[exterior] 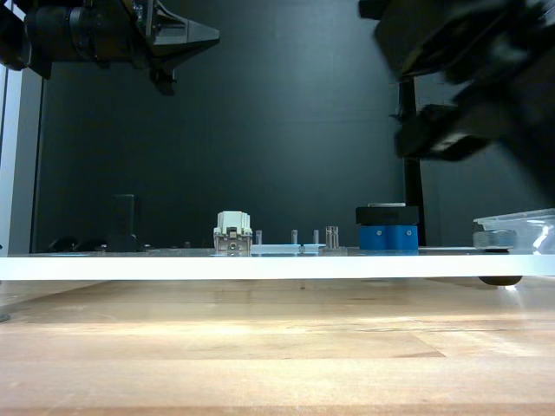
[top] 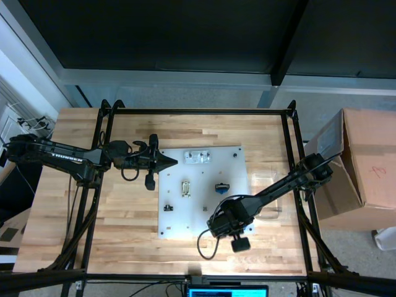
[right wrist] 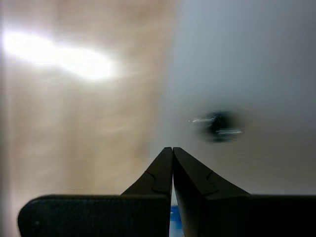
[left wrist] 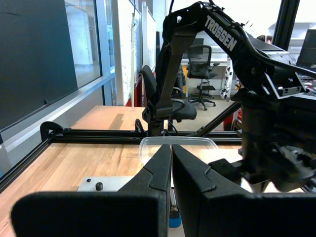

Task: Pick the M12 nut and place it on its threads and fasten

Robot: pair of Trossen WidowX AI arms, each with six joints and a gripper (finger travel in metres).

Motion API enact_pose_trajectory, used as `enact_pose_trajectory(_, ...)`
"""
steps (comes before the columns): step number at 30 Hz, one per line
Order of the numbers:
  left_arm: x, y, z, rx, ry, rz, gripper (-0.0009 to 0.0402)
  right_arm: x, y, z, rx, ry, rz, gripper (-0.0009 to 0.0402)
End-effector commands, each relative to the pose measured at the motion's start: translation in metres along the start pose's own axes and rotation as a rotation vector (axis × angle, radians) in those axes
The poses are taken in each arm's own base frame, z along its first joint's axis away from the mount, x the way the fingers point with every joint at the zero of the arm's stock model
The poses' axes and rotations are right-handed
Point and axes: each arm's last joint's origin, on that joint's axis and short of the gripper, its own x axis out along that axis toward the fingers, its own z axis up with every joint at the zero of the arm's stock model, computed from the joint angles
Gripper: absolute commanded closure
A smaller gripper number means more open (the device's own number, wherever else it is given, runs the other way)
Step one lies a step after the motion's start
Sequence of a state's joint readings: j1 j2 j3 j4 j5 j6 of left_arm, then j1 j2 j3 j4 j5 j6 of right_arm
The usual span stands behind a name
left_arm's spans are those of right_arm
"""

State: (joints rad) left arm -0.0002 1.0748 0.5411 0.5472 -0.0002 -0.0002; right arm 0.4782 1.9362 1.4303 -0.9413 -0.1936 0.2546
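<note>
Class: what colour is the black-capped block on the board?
Block: blue, low view. Left gripper above board's far-left corner; right gripper above its near-right part.

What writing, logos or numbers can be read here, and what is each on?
"TROSSEN": on the right arm, seen past the shut left claw above the board's far left.
"TROSSEN": on the left arm, small.
Red mark on the cardboard box: unreadable.
Shut right claw, over the board's near right, and the nut, seemingly on its stud: no text.
</note>
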Motion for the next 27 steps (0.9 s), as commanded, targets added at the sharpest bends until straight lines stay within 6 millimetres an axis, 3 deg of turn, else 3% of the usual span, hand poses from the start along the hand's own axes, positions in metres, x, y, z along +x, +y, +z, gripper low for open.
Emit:
enact_pose_trajectory(1,0.000,0.000,0.000,0.000,0.000,0.000,0.0393,0.000,-0.001,-0.001,0.001,0.012,-0.025,0.0393)
enact_pose_trajectory(10,0.000,0.000,0.000,0.000,0.000,0.000,0.0393,-0.002,-0.011,-0.001,0.040,-0.054,-0.343,0.0393)
enact_pose_trajectory(15,0.000,0.000,0.000,0.000,0.000,0.000,0.0393,0.000,-0.008,0.000,0.029,-0.046,-0.260,0.0393)
enact_pose_trajectory(22,0.000,0.000,0.000,0.000,0.000,0.000,0.0393,0.001,0.001,0.000,-0.002,0.005,0.050,0.0393)
enact_pose_trajectory(27,0.000,0.000,0.000,0.000,0.000,0.000,0.0393,0.000,-0.004,-0.003,0.013,0.009,-0.122,0.0393)
